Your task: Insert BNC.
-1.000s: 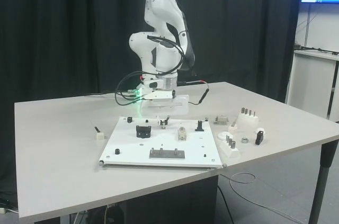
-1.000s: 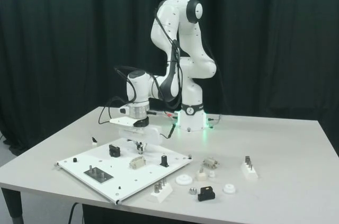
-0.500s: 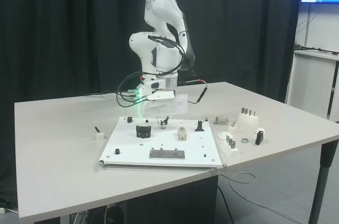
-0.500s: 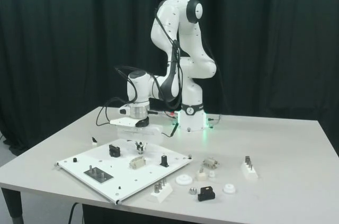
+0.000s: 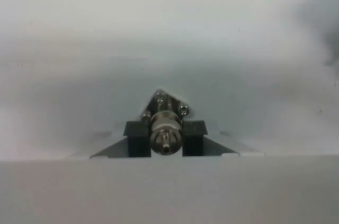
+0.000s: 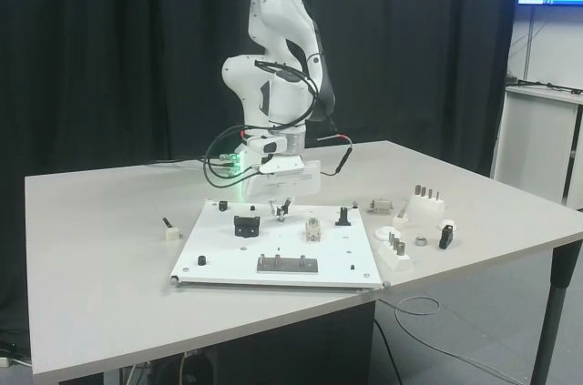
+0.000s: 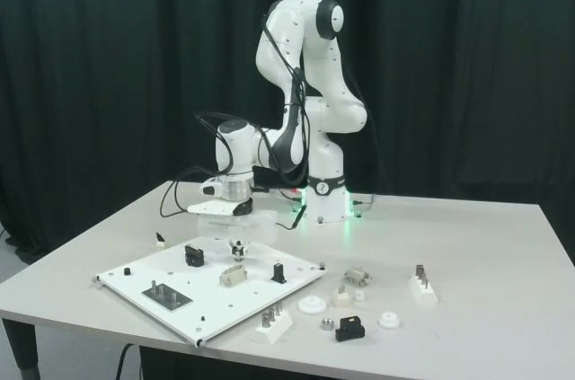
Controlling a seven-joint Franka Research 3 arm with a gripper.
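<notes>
Where the thing is: The BNC plug [image 5: 166, 128] sits between the two black fingers [image 5: 137, 139] of the gripper [image 5: 166, 140]. In the first room view it is a bit left of the middle of the picture, right over the far part of the white board [image 6: 228, 262].
Fingers: They are close together, one on each side of the plug. They look like they are touching it and holding it.
Under the plug: The wrist view shows a small metal base with screws [image 5: 183, 110] just behind the plug. I think this is the spot where the plug goes in. I cannot tell if the plug is all the way in yet.
The arm: The white arm [image 6: 273, 85] bends down from the back of the grey table [image 6: 91, 248]. The gripper [image 6: 281, 207] points straight down at the board. In the second room view the gripper [image 7: 238, 245] is left of the middle, low over the board.
Job right now: I think it is getting the plug to sit right on its base.
How to do it well: Keep the plug standing straight up. Line it up with the middle of the base. Push down slowly and softly. A plug like this may need a small turn to lock.
What could go wrong: If the plug leans, it may get stuck or slip out of the fingers.
Things to stay away from: The small black parts [image 6: 246, 224] stand near on the board, so move straight up and down.
</notes>
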